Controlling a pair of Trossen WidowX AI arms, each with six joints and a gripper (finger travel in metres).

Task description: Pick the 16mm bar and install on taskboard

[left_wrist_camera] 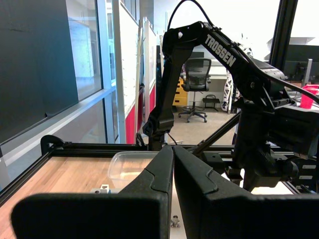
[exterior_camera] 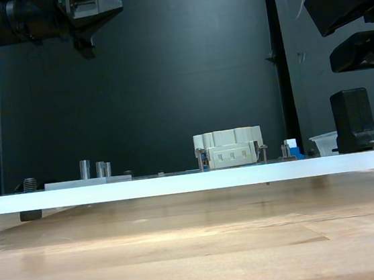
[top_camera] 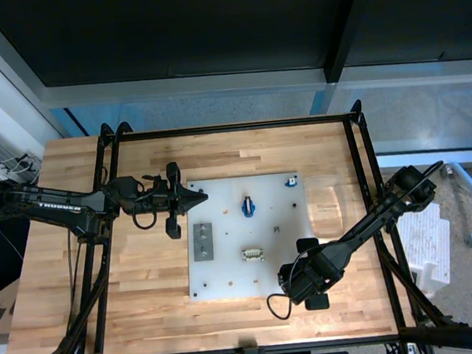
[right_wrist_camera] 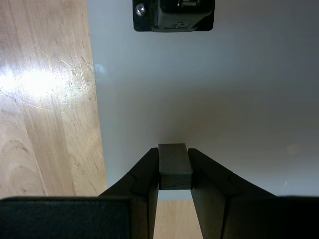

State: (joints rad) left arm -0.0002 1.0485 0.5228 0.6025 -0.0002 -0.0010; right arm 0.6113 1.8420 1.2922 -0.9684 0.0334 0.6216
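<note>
While the left gripper hangs squeezed shut high over the one taskboard, the right gripper pinches the one 16mm bar tight, just above that same board.

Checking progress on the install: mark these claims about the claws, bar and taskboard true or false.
1. The right claw grips the 16mm bar over the taskboard's near right corner. True.
2. The left claw holds a connector. False: it is shut and empty, high above the taskboard's far left corner.
3. The 16mm bar sits in the grey block. False: the right claw holds it, away from the grey block.
4. A clear tray lies right of the taskboard. True.
</note>
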